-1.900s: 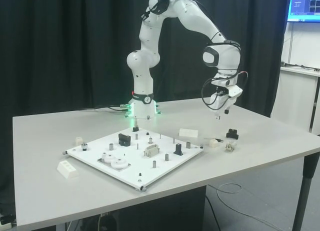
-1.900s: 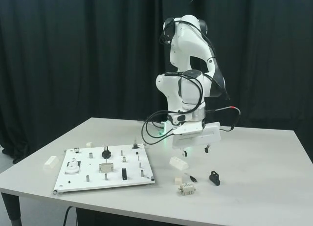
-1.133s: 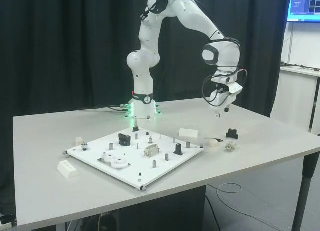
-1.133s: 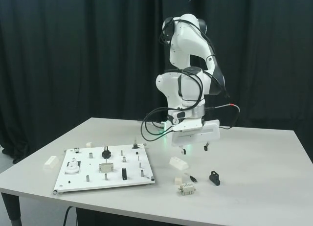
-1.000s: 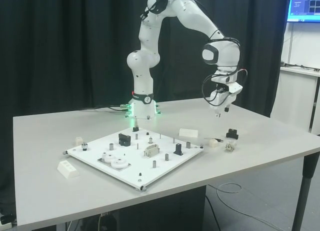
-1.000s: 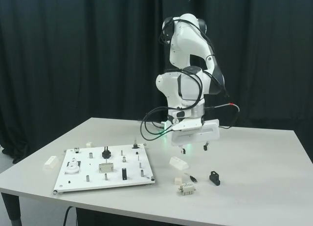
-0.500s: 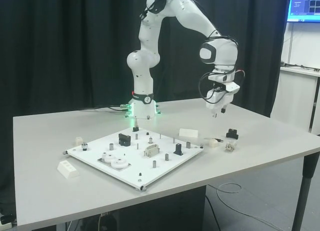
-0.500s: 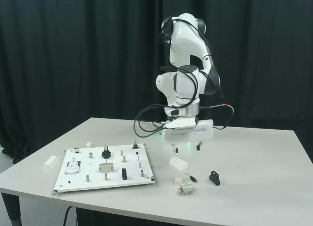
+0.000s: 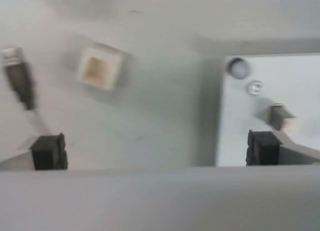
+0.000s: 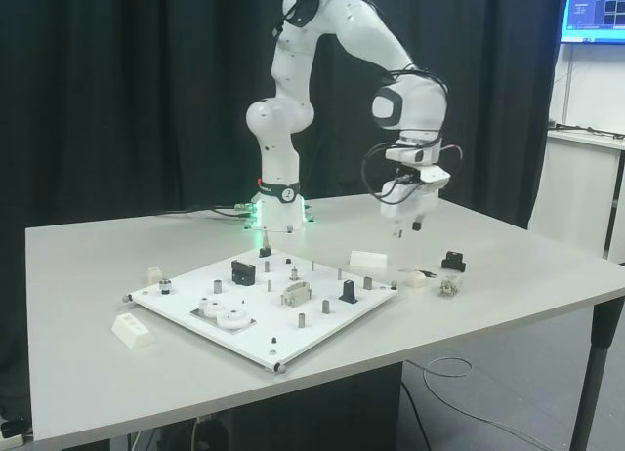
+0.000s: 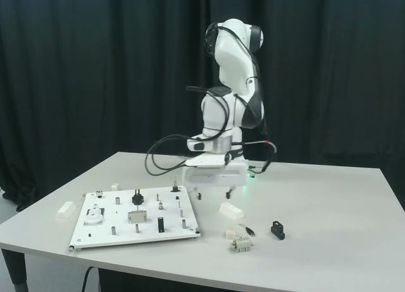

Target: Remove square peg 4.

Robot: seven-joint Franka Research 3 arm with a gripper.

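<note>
Right now, in the wrist view, I see the jaws spread wide and empty. A small grey peg I take for square peg 4 stands on the white board, just beside one fingertip and outside the gap. In the first room view, the jaws hang above the desk, off the board's corner. In the second room view, they hover beside the board's edge.

**Board to one side, loose parts to the other**

On the desk the board lies before the arm's base. Loose blocks sit just beside its edge, and a block lies off its far side.
</note>
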